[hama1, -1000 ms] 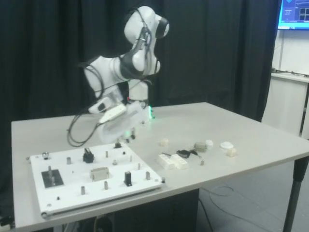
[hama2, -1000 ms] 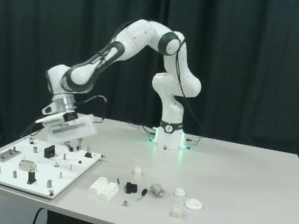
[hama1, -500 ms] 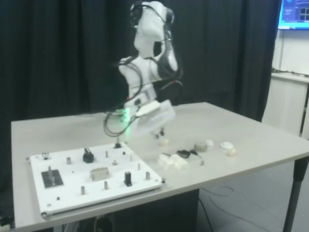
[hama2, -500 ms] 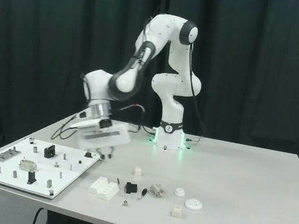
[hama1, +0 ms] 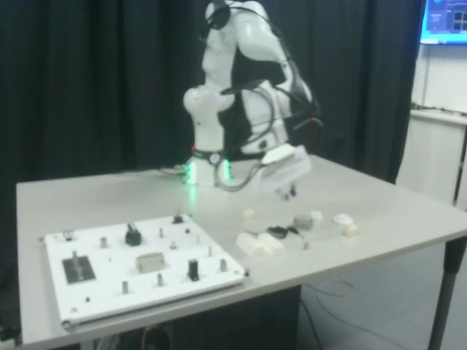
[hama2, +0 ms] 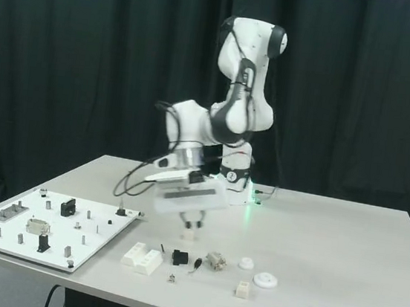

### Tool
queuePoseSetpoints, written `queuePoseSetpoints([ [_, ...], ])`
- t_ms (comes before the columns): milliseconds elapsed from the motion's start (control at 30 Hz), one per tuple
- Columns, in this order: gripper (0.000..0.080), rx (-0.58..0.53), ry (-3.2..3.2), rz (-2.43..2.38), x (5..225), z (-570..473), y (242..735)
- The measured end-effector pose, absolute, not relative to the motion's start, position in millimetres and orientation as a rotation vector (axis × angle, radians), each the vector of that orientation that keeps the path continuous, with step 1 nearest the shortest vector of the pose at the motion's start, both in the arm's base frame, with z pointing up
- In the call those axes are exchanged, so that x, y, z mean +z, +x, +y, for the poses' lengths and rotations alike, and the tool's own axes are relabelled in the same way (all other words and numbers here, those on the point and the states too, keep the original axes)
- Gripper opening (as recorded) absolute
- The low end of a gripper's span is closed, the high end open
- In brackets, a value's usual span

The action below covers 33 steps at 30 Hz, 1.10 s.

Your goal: Place small gear.

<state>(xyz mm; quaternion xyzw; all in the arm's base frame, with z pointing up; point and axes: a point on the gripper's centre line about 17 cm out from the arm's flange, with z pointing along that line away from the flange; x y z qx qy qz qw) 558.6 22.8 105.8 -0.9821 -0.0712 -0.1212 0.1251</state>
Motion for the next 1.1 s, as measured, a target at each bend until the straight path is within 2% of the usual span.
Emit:
queuePoseSetpoints([
  [567,0.0196,-0.420,-2.896,-0.181,105.0,177.2,556.6],
  [1100,0.0196,-0.429,-2.945,-0.176,77.5,265.2,543.9],
])
